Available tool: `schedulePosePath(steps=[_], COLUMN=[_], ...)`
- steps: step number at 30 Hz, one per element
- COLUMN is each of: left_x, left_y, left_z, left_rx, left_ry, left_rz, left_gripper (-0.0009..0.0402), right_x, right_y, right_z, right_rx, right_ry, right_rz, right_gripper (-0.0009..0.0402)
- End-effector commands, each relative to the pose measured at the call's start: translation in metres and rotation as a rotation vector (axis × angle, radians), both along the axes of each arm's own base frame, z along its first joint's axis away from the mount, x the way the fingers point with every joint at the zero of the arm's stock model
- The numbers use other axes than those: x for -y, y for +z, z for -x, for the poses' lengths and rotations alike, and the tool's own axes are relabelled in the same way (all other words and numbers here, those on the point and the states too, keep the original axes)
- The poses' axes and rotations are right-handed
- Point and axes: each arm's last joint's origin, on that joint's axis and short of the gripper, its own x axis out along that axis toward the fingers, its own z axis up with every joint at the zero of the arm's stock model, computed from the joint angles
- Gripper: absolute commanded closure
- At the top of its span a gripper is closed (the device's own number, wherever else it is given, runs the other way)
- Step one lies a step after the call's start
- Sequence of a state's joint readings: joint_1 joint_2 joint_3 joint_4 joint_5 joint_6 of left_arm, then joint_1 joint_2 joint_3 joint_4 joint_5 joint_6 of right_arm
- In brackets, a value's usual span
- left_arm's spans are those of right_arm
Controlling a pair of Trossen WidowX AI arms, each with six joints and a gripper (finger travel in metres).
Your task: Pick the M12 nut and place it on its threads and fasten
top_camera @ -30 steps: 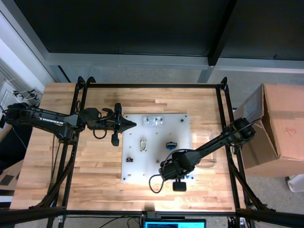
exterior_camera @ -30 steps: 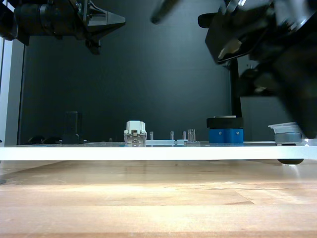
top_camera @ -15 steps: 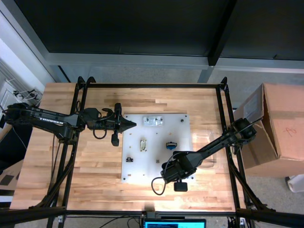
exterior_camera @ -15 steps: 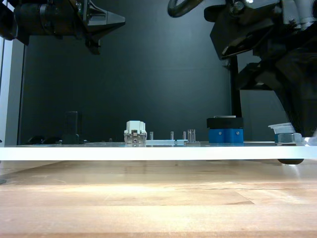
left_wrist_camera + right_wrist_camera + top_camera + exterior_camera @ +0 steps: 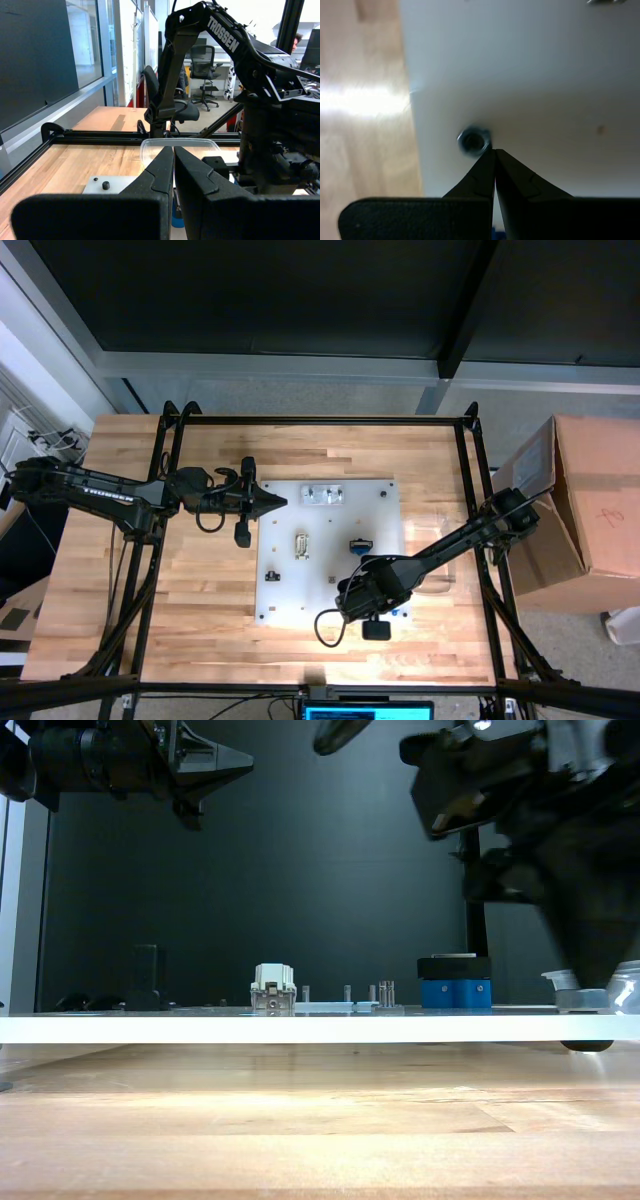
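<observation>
Left gripper [image 5: 282, 502]: you see it clenched, empty, held high beside the white board's [image 5: 288, 590] far left | Right gripper [image 5: 494, 150]: clenched, empty, low over the board | M12 nut [image 5: 473, 140]: free on the board, just beside the tips; on its stud, you cannot tell.

In the right wrist view the nut [image 5: 474, 140] is blurry and hides whatever is under it. From above, the right gripper [image 5: 358, 602] covers the near right bit of the white board [image 5: 285, 590], so the nut is hidden there. Down low, the right arm [image 5: 560, 870] is smeared and cut off at the edge.
</observation>
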State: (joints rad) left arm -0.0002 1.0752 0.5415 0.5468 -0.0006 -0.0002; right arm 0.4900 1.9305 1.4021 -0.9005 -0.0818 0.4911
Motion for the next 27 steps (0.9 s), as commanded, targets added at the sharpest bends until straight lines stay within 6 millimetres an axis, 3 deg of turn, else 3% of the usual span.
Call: schedulePosePath(steps=[1, 14, 20, 27], left_x=[0.0, 0.0, 0.0, 0.0], left_y=[0.0, 0.0, 0.0, 0.0], left_z=[0.0, 0.0, 0.0, 0.0], left_rx=[0.0, 0.0, 0.001, 0.001], left_ry=[0.0, 0.0, 0.0, 0.0], left_rz=[0.0, 0.0, 0.0, 0.0], left_gripper=[0.0393, 0.0393, 0.0393, 0.0393], right_x=[-0.004, -0.001, 0.009, 0.048], right_y=[0.0, 0.006, 0.028, 0.069], right_z=[0.001, 0.004, 0.006, 0.01], right_rx=[-0.044, -0.032, 0.073, 0.313], right_ry=[0.057, 0.049, 0.072, 0.028], right_rz=[-0.12, -0.078, -0.026, 0.038], right_gripper=[0.0393, 0.0393, 0.0393, 0.0393])
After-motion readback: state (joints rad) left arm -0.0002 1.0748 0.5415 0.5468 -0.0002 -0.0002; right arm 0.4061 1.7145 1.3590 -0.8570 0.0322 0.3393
